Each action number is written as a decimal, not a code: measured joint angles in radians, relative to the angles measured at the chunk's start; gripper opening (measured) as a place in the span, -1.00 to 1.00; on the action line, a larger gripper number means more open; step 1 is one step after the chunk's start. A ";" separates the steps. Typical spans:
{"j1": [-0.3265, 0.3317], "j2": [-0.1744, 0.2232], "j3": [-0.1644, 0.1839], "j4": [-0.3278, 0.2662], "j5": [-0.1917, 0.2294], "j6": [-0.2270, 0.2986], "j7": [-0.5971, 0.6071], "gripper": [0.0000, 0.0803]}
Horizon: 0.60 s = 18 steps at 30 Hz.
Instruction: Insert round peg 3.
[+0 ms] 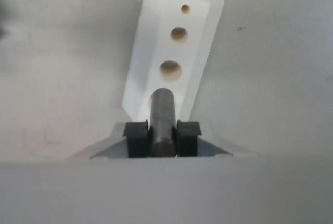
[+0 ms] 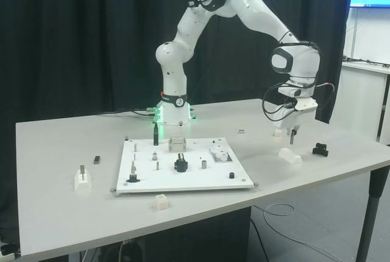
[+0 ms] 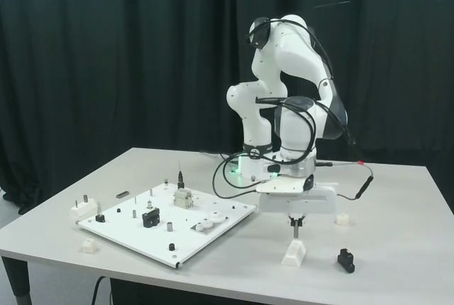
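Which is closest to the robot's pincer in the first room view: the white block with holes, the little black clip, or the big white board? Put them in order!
The pincer holds a grey peg.
1. White block with holes: on the table right under the pincer.
2. Black clip: just beside the block, toward the table's edge.
3. White board: mid-table, farthest away.

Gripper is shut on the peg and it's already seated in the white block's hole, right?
Not seated. The gripper is shut on the peg, but the peg hangs above the white block, clear of its holes; the second room view shows the gap.
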 joint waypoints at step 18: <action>0.002 -0.031 0.000 0.001 -0.008 -0.023 0.008 -0.73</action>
